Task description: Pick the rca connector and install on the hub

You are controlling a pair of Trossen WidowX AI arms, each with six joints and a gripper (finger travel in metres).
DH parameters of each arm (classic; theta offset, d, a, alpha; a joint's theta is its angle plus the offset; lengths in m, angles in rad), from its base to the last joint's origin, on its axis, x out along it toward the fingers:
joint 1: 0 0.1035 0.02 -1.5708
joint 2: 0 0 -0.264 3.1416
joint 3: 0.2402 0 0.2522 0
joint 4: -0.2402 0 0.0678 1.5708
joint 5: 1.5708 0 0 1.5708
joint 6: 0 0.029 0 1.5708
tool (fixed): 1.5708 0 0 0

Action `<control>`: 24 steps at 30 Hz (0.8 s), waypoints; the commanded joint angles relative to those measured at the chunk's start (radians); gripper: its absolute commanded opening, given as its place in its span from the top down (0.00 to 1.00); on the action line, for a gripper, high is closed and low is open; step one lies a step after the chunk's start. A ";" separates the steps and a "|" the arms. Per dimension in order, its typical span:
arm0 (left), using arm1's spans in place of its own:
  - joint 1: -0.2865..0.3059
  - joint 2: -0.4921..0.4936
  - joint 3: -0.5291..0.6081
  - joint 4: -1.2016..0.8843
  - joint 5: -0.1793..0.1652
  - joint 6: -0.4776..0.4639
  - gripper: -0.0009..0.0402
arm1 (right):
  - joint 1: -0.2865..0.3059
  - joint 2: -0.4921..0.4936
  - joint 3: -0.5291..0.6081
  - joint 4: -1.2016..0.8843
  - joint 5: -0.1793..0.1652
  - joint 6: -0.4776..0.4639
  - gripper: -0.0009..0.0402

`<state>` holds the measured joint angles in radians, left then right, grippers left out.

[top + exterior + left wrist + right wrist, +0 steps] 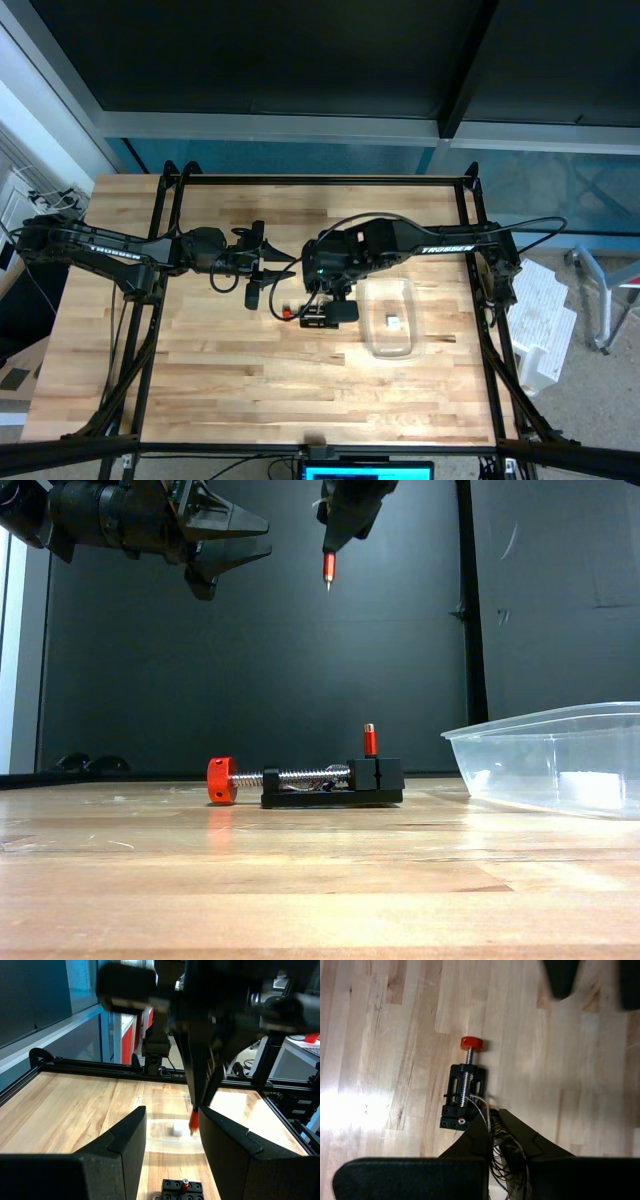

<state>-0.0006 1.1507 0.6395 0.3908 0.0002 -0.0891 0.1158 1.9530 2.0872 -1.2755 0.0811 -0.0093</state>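
Half done: pinches rca connector in right pincer, hub well beneath; holds left pincer spread nearby. Risks missing hub through tilt or slip.

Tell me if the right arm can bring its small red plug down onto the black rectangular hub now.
Probably yes. The right gripper, shut on the red metal-tipped rca connector, hangs above the black rectangular hub with only air beneath; the open left gripper hovers aside.
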 commanded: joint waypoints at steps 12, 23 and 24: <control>0.000 0.001 0.001 -0.003 0.025 -0.003 0.63 | 0.029 -0.046 -0.251 0.196 -0.002 0.039 0.98; 0.000 0.001 0.001 -0.004 0.024 -0.002 0.64 | 0.035 -0.050 -0.340 0.250 0.005 0.046 0.98; 0.000 0.001 0.001 -0.004 0.024 -0.002 0.64 | 0.035 -0.050 -0.345 0.251 0.005 0.047 0.98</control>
<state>-0.0006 1.1515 0.6395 0.3866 0.0250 -0.0921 0.1505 1.9034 1.7481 -1.0252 0.0856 0.0372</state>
